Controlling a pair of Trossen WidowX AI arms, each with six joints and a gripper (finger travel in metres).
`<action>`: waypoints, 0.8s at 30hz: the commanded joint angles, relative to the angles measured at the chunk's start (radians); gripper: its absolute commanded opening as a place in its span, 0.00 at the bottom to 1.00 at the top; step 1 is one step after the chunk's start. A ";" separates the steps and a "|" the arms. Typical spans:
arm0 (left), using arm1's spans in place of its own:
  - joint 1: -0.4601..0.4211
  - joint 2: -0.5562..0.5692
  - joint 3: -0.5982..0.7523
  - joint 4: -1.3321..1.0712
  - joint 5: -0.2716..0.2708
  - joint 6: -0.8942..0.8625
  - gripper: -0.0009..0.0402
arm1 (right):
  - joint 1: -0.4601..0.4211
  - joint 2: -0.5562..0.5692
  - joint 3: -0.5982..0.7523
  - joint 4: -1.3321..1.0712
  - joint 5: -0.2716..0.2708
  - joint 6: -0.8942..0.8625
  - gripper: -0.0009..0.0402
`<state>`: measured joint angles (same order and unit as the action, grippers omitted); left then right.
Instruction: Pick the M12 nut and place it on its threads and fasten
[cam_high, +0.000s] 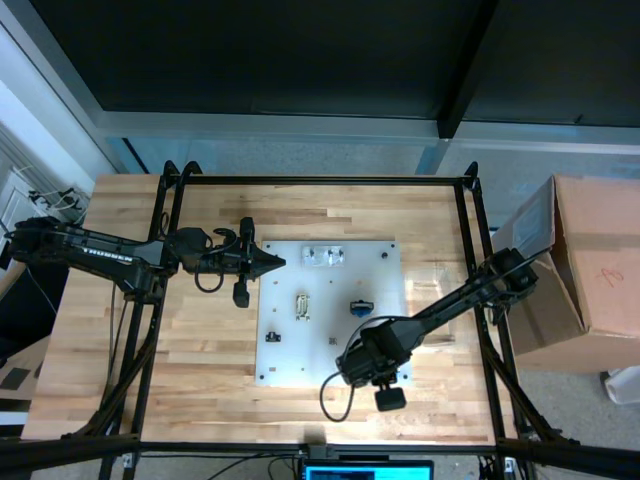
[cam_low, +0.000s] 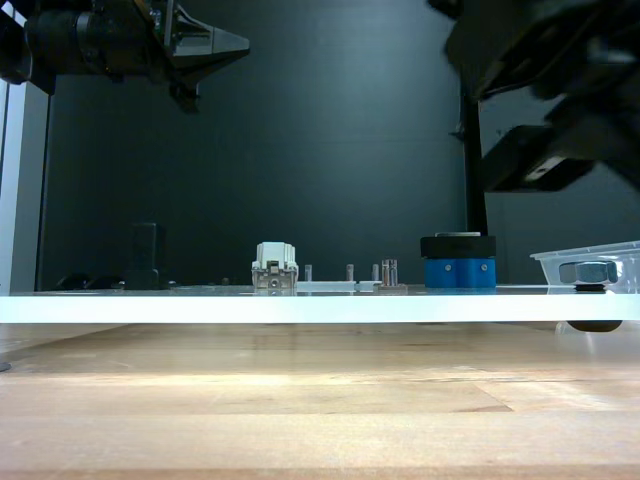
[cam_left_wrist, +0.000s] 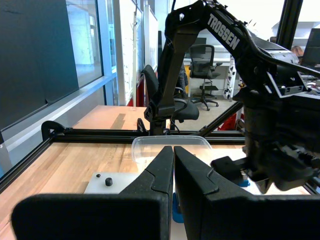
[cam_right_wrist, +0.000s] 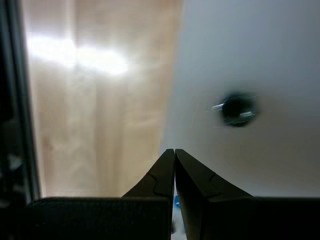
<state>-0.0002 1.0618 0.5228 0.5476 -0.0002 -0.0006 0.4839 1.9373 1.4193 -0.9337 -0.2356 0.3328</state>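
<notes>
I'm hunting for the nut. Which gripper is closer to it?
Right. The right gripper hangs shut over the near right of the board, close by the nut on its stud. The left gripper hovers shut, high over its far left edge.

Your wooden table (cam_high: 110, 340) stood on a grey floor (cam_high: 330, 155), and behind it there was a dark panel (cam_high: 280, 50). At its right side you had a cardboard box (cam_high: 590, 270). Further in the room you could see an office chair (cam_left_wrist: 202, 55) and tall windows (cam_left_wrist: 85, 45) that gave daylight.
</notes>
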 joint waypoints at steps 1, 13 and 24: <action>0.000 0.000 0.000 0.000 0.000 0.000 0.02 | -0.002 -0.004 0.000 -0.001 0.045 -0.001 0.02; 0.000 0.000 0.000 0.000 0.000 0.000 0.02 | -0.006 -0.004 0.004 -0.008 0.275 0.097 0.02; 0.000 0.000 0.000 0.000 0.000 0.000 0.02 | -0.006 -0.004 0.004 0.007 0.202 0.079 0.02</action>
<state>-0.0002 1.0618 0.5224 0.5476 -0.0006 -0.0006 0.4778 1.9339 1.4231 -0.9291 0.0067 0.4290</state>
